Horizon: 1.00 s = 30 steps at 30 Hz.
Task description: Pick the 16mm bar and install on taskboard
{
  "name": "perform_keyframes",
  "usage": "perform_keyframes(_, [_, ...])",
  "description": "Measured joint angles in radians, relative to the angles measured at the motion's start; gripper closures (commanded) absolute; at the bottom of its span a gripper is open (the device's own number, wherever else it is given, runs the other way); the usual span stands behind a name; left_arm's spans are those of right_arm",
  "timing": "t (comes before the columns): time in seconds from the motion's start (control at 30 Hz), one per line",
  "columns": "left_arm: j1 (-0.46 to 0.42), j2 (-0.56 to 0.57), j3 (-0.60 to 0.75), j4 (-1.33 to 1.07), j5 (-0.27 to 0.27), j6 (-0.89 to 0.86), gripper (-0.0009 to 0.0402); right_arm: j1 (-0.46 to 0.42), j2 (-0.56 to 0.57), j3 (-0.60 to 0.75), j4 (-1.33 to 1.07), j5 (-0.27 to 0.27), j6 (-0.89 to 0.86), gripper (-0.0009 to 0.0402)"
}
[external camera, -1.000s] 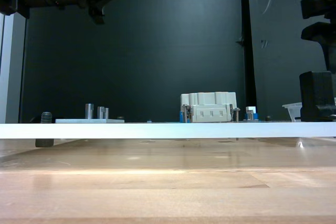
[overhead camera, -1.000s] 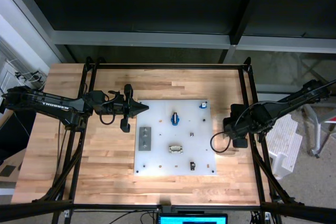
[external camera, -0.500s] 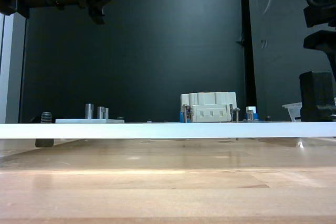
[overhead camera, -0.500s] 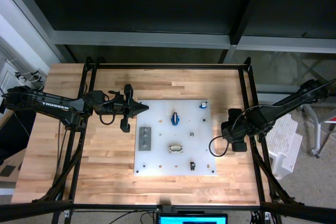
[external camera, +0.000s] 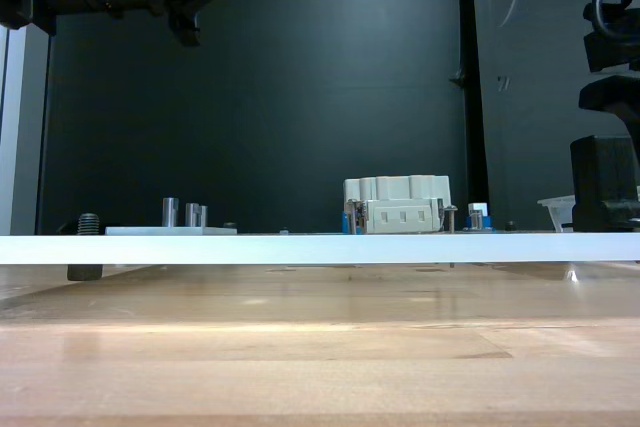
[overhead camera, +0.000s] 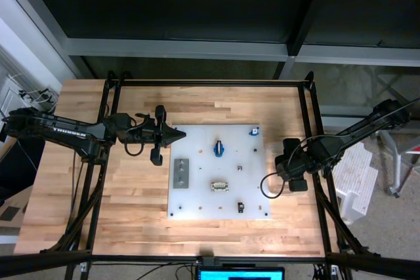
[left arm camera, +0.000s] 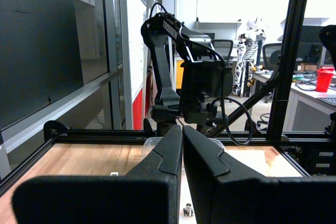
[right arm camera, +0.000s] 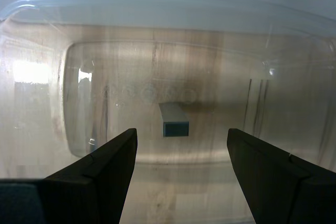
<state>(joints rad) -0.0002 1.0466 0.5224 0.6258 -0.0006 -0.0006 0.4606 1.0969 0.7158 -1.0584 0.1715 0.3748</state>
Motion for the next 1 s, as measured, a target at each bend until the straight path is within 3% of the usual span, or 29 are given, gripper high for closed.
perform_keyframes(0.83, [0.000, 0.000, 0.000, 0.000, 0.000, 0.000, 0.0393, 0.007, 0.014, -0.112, 0.141, -0.016, -0.010, 0.0154])
perform_keyframes(1.0, [0.000, 0.000, 0.000, 0.000, 0.000, 0.000, 0.0393, 0.007, 0.014, -0.116, 0.148, -0.016, -0.010, 0.0171])
